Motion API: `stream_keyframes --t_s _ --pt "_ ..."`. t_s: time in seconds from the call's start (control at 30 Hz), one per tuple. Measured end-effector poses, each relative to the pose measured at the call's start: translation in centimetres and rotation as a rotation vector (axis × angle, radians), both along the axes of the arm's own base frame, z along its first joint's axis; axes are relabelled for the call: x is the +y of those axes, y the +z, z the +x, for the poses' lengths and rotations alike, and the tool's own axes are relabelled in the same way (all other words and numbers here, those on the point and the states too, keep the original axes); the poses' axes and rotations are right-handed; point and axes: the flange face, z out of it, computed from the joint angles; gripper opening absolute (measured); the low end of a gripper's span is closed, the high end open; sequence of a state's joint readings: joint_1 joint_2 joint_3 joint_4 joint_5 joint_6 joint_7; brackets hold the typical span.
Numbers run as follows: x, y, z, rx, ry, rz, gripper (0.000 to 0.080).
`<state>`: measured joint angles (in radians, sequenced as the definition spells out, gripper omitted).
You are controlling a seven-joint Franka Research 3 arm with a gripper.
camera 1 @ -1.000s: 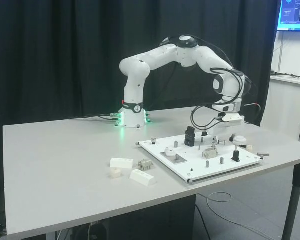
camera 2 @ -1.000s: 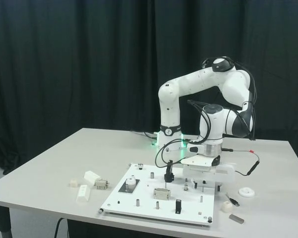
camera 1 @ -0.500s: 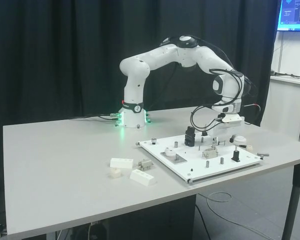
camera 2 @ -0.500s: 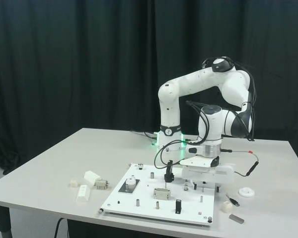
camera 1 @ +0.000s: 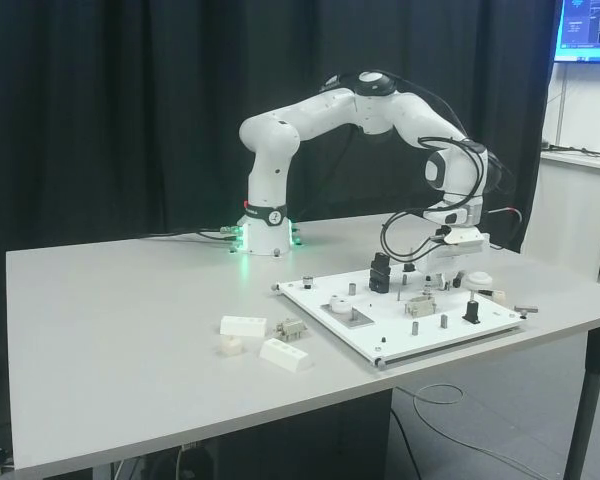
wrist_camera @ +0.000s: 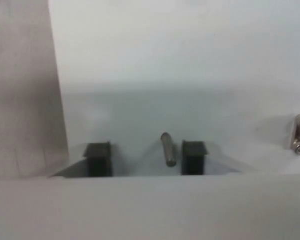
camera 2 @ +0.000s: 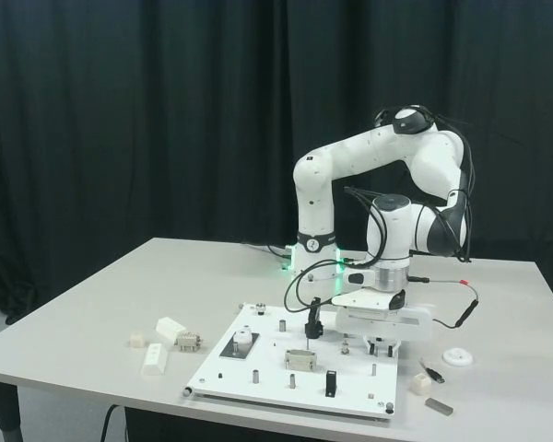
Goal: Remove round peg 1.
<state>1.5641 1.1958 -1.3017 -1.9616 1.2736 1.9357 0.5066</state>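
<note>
The claw (wrist_camera: pixel 145 159) has come down over the last second and now hangs low over the white board (camera 2: pixel 258 354), fingers spread with a gap between them. The small grey peg (wrist_camera: pixel 167 148) stands upright between the fingers, close to one of them and apparently untouched. My guess: closing comes next. White blocks (camera 1: pixel 243 326) lie on the counter (camera 1: pixel 120 310), well apart.
</note>
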Motion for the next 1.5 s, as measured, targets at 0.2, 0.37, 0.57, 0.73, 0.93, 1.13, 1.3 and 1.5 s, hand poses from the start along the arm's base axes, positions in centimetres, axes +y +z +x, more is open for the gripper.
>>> stream_keyframes --t_s 0.2,0.37,0.57,0.73,0.93,1.13,1.3,1.5 --pt "-0.5 0.1 0.3 -0.011 -0.007 -0.006 0.017" --pt "-0.8 0.1 0.5 -0.016 -0.011 -0.006 0.0037" --pt "-0.8 0.1 0.5 -0.016 -0.009 -0.004 0.0019" --pt "-0.8 0.1 0.5 -0.016 -0.008 -0.004 0.0019" --pt "-0.8 0.2 0.5 -0.016 -0.008 -0.003 0.0019" --pt "-0.9 1.0 0.6 -0.013 -0.011 0.003 0.0019" --pt "-1.0 2.3 0.6 -0.008 -0.008 0.009 0.0019" --pt "-1.1 3.6 0.7 -0.009 -0.009 0.01 0.0017"
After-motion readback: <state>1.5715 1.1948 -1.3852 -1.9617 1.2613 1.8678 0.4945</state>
